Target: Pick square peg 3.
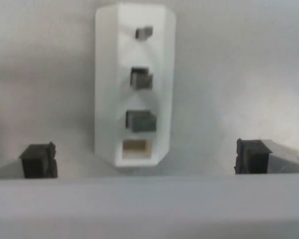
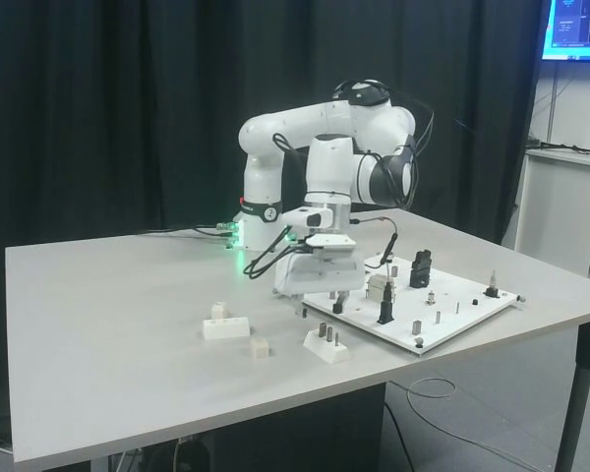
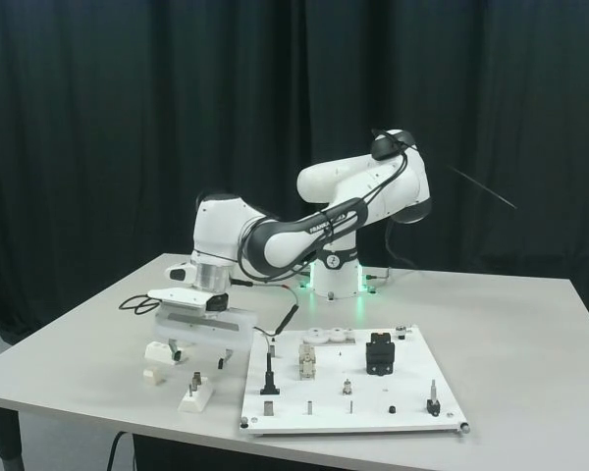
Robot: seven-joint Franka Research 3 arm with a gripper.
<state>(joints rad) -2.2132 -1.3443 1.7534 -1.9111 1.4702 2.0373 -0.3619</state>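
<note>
The grey table [image 2: 108,324] is the biggest thing here, and the white robot arm [image 3: 304,231] is bolted on it, with green light glowing at its base. The arm bends over and hangs its gripper [image 2: 320,307] low, above the white peg holder [image 2: 327,344], and that holder is the landmark for the rest. Just beside the holder, on the side away from the small blocks, lies the big white board [image 3: 358,388] with many little black and grey parts standing on it; they are too small to tell apart. On the holder's other side sits a white block [image 2: 225,324], and a tiny white cube [image 2: 261,346] rests between that block and the holder. In the wrist view the holder [image 1: 134,84] is a long white piece with four square holes in a row. Three holes have dark grey square pegs [image 1: 140,121] in them, and one end hole is open. I cannot tell which one is peg 3, because no numbers show. The gripper [image 1: 144,159] is spread wide, with the holder in the gap between its two black fingertips [image 1: 38,160], and it holds nothing. The fingertips do not touch the holder or any peg. A pale bar covers one edge of the wrist view and hides the table behind it. In the room views the pegs are just tiny dark sticks.
</note>
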